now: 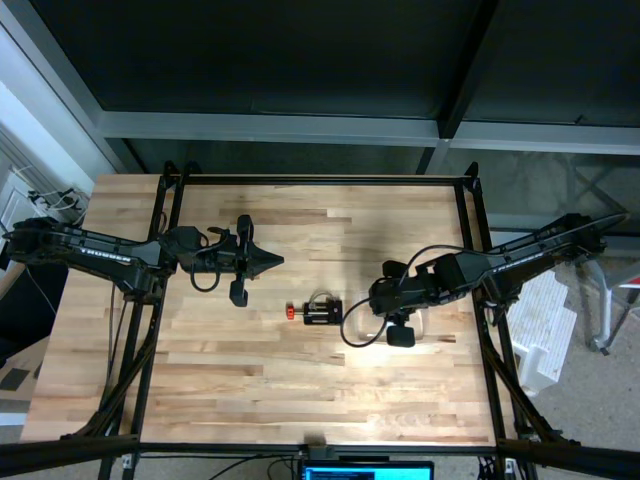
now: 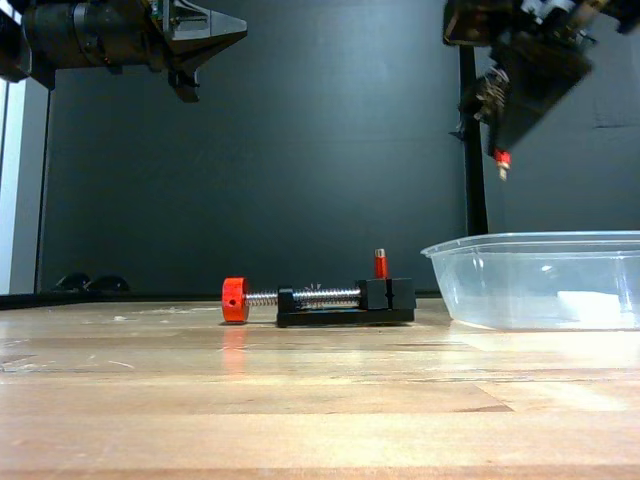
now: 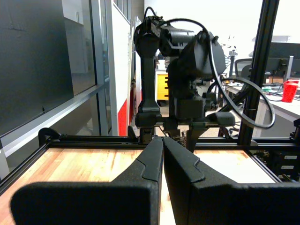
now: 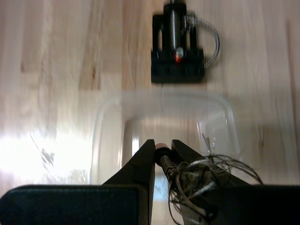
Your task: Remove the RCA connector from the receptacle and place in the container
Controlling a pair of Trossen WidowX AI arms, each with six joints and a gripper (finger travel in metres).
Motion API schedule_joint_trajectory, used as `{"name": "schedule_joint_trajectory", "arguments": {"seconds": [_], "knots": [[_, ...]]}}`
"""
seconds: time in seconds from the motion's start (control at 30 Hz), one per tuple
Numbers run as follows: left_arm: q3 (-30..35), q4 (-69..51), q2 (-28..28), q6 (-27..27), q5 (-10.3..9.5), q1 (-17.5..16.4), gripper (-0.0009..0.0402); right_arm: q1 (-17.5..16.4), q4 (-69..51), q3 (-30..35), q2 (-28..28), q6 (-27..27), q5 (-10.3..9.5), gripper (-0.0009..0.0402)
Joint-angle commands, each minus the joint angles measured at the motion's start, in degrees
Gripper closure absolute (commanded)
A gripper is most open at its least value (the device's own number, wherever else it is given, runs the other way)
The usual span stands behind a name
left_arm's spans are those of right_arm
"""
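The RCA connector (image 2: 501, 160), red with a pale tip, hangs in the air with my right gripper (image 2: 503, 146) shut on it. It sits above the left end of the container (image 2: 520, 285), a clear shallow tray. In the right wrist view the connector (image 4: 164, 157) sits between the shut fingers over the container (image 4: 108, 140). The receptacle (image 2: 345, 298), a black block with a red knob (image 2: 234, 299), lies just left of the tray, and a short red stub (image 2: 380, 263) stands on it. My left gripper (image 3: 163, 139) is shut and empty, held high at the left (image 1: 265, 260).
A small white square piece (image 2: 590, 305) lies inside the tray. A pale wire loop (image 4: 211, 37) arcs off the receptacle (image 4: 178, 65). Black frame rails (image 1: 320, 180) border the wooden table, and the right arm's cable (image 1: 355, 335) droops beside the block.
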State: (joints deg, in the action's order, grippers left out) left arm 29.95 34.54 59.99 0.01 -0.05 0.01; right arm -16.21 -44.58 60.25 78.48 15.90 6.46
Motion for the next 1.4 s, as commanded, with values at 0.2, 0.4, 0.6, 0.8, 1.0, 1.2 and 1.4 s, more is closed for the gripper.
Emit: {"name": "schedule_joint_trajectory", "arguments": {"seconds": [0.2,0.4,0.6,0.8,1.0,1.2,1.4], "knots": [[0.00,0.00,0.02,0.00,0.02,0.00,0.0393,-1.25,-1.79,-6.86,-2.80,2.27,-0.02,0.0391],[0.00,0.00,0.02,0.00,0.02,0.00,0.0393,-1.68,-1.95,-10.78,-5.53,4.37,0.00,0.0391],[0.00,0.00,0.02,0.00,0.02,0.00,0.0393,-1.81,-1.99,-12.28,-6.03,4.44,-0.31,0.0382],[0.00,0.00,0.02,0.00,0.02,0.00,0.0393,-1.86,-2.67,-12.46,-5.95,4.74,0.00,0.0336],[0.00,-0.02,0.02,0.00,0.02,-0.02,0.0393,-1.86,-2.69,-12.46,-5.95,4.81,0.02,0.0294],[0.00,0.00,0.02,0.00,0.02,0.00,0.0393,-1.86,-2.71,-12.44,-5.95,4.85,0.02,0.0275],[0.00,0.00,0.02,0.00,0.02,-0.02,0.0393,-1.84,-2.67,-12.44,-5.97,4.85,-0.02,0.0276]]}}
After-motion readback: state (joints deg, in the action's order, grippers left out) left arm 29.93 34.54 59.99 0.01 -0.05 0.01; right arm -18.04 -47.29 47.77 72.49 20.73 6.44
